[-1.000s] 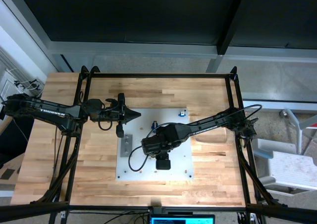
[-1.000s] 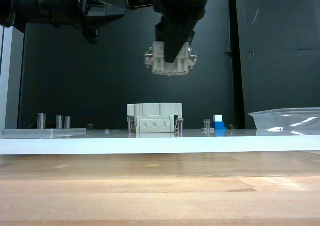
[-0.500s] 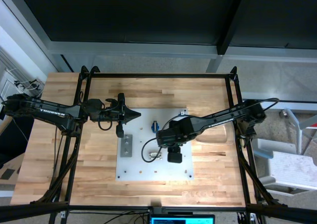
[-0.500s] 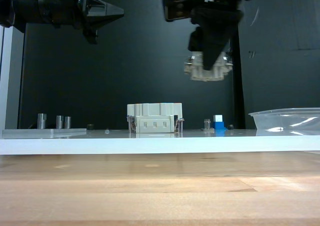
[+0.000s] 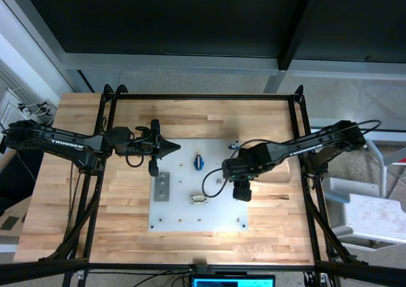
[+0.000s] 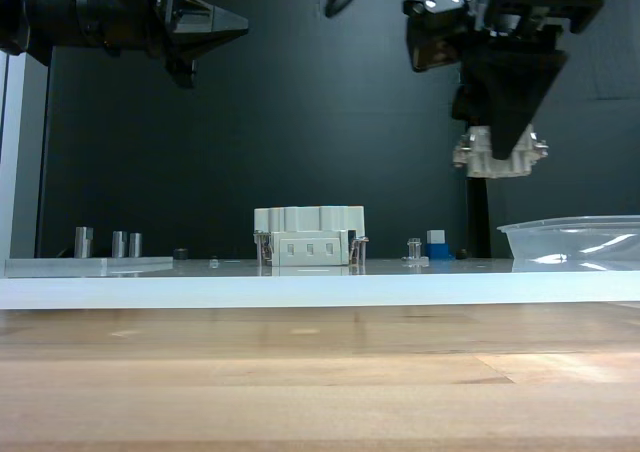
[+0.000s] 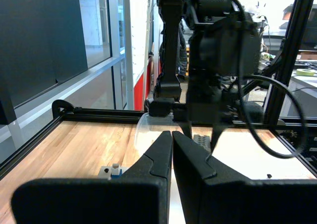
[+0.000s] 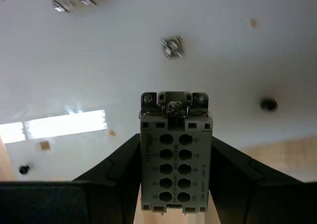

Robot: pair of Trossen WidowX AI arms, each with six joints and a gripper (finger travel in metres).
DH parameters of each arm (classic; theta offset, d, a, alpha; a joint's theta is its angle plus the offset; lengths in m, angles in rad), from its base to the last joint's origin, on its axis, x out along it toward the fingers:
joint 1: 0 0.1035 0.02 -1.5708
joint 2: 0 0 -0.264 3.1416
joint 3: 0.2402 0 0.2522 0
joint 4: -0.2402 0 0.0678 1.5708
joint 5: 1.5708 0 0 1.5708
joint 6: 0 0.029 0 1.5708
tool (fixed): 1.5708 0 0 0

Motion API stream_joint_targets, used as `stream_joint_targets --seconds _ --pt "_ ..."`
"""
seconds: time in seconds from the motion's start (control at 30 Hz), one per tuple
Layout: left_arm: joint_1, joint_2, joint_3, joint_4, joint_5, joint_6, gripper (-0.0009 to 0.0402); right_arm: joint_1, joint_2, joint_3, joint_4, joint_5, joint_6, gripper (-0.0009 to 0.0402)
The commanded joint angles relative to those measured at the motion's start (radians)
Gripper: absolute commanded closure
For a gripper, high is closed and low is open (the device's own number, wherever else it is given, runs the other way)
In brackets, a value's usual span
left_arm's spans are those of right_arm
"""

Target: Remove the HAN10-E connector and place it in the container

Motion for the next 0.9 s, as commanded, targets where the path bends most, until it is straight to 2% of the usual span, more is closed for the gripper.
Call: stream_joint_targets --seconds 0.03,0.57,0.9 --pt "0.0 0.0 0.0 0.0 0.0 0.0 0.0393 -0.01 -0.054 -0.057 0.001 0.0 0.008 0.0364" --pt "0.0 0.0 0.0 0.0 0.0 0.0 0.0393 -0.074 -0.315 -0.321 -0.006 0.0 0.103 0.0364" --pt "0.0 0.0 0.0 0.0 0.0 0.0 0.0393 -0.1 -0.412 -0.435 -0.007 0.001 0.181 0.0364"
